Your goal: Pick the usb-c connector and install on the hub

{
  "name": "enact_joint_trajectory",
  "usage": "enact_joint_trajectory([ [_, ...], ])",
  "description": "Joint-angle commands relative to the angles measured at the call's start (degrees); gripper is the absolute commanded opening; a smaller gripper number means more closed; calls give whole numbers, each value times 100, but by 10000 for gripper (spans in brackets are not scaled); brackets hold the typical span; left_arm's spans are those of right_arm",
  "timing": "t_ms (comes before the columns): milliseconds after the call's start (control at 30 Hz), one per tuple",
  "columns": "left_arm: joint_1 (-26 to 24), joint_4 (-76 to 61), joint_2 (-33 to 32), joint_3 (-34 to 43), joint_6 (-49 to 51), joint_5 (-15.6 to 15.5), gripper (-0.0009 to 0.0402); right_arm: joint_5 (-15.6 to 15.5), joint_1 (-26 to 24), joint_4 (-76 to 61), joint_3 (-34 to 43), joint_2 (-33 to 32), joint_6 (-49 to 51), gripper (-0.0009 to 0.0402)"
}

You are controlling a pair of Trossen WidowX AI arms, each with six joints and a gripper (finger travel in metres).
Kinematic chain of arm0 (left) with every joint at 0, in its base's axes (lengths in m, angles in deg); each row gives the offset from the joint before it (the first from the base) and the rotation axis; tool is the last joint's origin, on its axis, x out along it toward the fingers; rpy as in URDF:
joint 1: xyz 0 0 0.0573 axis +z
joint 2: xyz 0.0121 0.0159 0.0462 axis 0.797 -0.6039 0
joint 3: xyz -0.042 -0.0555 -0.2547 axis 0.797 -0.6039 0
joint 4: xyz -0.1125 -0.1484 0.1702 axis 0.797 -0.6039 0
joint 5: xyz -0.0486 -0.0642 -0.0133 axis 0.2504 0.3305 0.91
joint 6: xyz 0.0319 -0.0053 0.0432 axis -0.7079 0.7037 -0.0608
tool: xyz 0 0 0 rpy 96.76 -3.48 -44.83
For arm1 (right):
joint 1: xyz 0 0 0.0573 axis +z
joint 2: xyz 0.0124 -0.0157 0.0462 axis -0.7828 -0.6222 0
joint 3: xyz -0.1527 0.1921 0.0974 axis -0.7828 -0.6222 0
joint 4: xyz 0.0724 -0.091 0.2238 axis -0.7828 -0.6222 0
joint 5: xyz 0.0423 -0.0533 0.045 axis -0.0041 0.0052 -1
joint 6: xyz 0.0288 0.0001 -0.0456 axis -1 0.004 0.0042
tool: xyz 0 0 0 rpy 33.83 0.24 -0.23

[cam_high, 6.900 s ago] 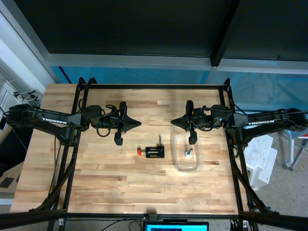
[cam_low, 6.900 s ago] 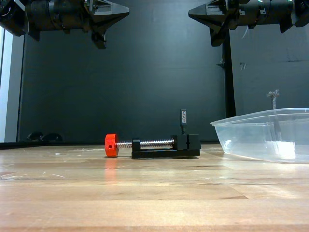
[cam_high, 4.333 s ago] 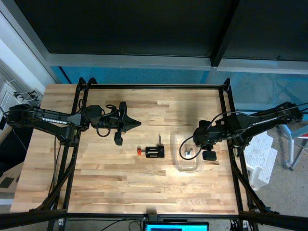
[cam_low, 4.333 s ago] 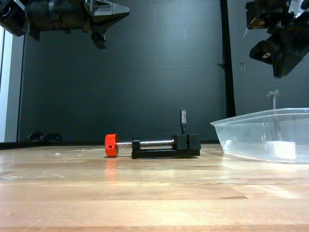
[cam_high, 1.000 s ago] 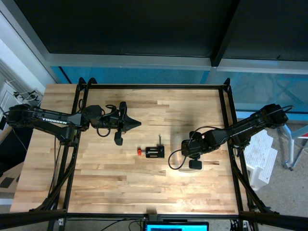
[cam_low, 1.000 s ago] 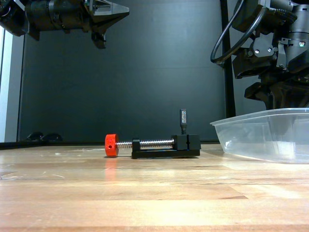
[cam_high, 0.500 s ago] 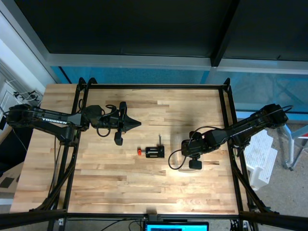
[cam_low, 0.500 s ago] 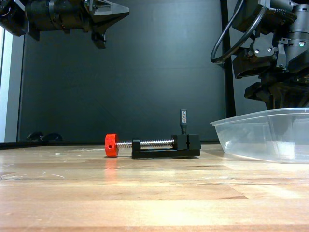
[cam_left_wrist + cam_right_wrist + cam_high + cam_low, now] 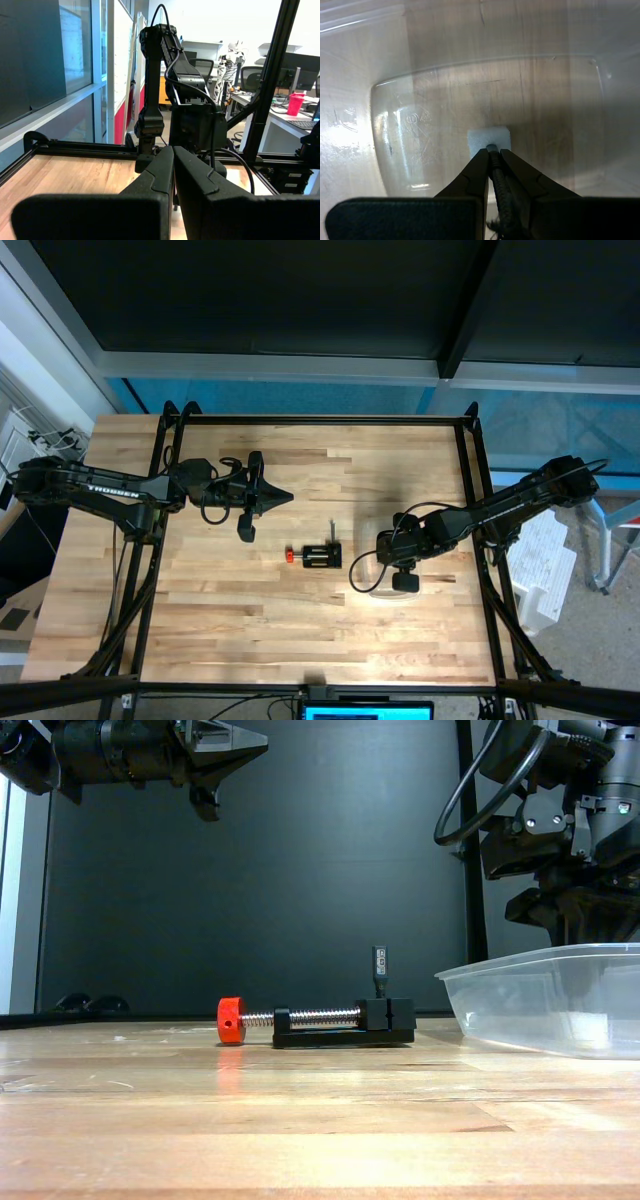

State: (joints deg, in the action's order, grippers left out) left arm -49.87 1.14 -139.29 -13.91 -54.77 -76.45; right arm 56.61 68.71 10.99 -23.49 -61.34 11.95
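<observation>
Nearest on the table (image 9: 250, 620) stands the tub (image 9: 520, 995), with the right gripper (image 9: 493, 151) lowered inside it. Its jaws are drawn narrow and clamp the black connector (image 9: 496, 172), which stands in a white foam block (image 9: 489, 136) on the tub floor. Seven seconds ago this gripper hung high over the far half of the table and the connector's cord stood free above the tub rim. It then swung over the tub and was down in it a second ago. Nothing about it visibly differs from half a second ago.

Just left of the tub lies the clamp (image 9: 345, 1020), holding the hub (image 9: 379, 963) upright. Neither has moved.

Farther back and well left, the left gripper (image 9: 173, 150) hangs high above the table, pointing inward, its jaws pressed together on nothing. It is placed as in every earlier frame.
</observation>
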Motion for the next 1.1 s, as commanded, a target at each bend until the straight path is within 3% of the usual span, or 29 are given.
enact_joint_trajectory([
  [33,2,2,-2,0,-2,0,0,2,0,-42,33,7,0,0],
  [367,2,2,-2,0,-2,0,0,4,-2,-439,275,197,0,0],
  [800,0,2,-2,0,-2,0,0,7,-17,-1497,1255,289,155,0],
  [1100,2,2,-2,0,-2,0,0,17,-20,-1530,1333,514,149,0],
])
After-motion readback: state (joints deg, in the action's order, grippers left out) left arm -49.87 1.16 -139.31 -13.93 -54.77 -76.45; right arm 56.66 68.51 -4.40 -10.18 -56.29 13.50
